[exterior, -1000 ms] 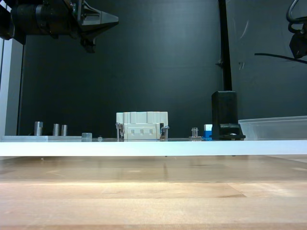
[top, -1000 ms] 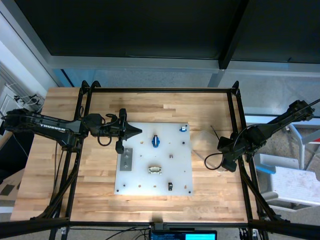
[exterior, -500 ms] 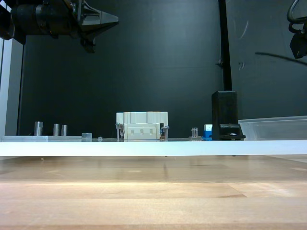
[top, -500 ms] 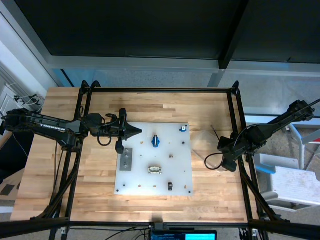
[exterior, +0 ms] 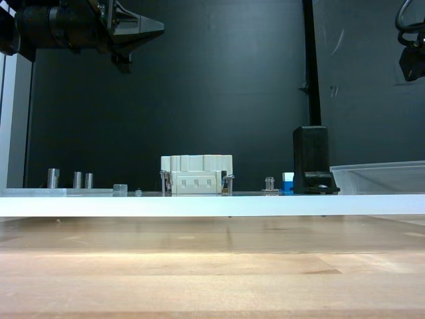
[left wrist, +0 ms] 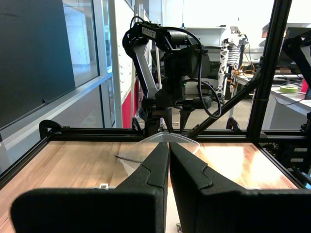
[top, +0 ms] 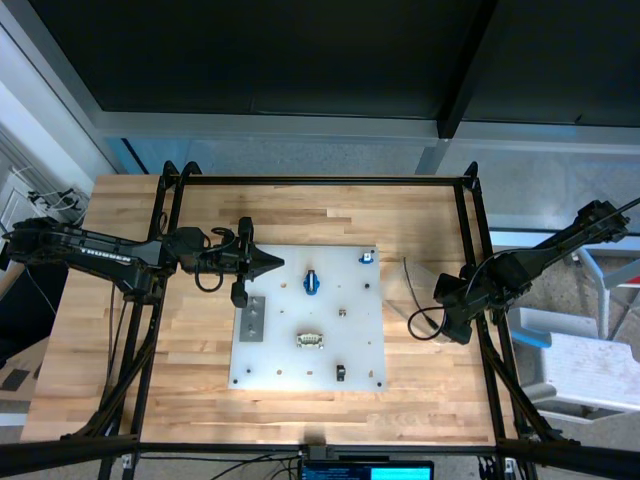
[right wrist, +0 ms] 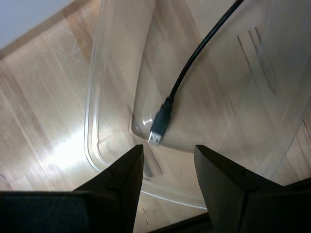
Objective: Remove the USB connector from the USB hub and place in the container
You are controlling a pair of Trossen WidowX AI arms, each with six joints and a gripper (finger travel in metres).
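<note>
1. Over the table's right side, just beyond the flat white board [top: 280, 350], the right gripper [right wrist: 167, 148] hangs above the clear plastic container [right wrist: 92, 121]. Its fingers are spread wide and hold nothing.
2. The thin black USB connector [right wrist: 160, 121] lies loose on the container's floor, straight below that gripper. Its metal plug points toward the gap between the fingers, and its cable slants away across the floor.
3. Nothing else shows in the container, so the placing looks done.
4. The left gripper [left wrist: 168, 145] hovers above the board's left edge with its fingers almost together and empty. It is well apart from the container; the right arm is far nearer.
</note>
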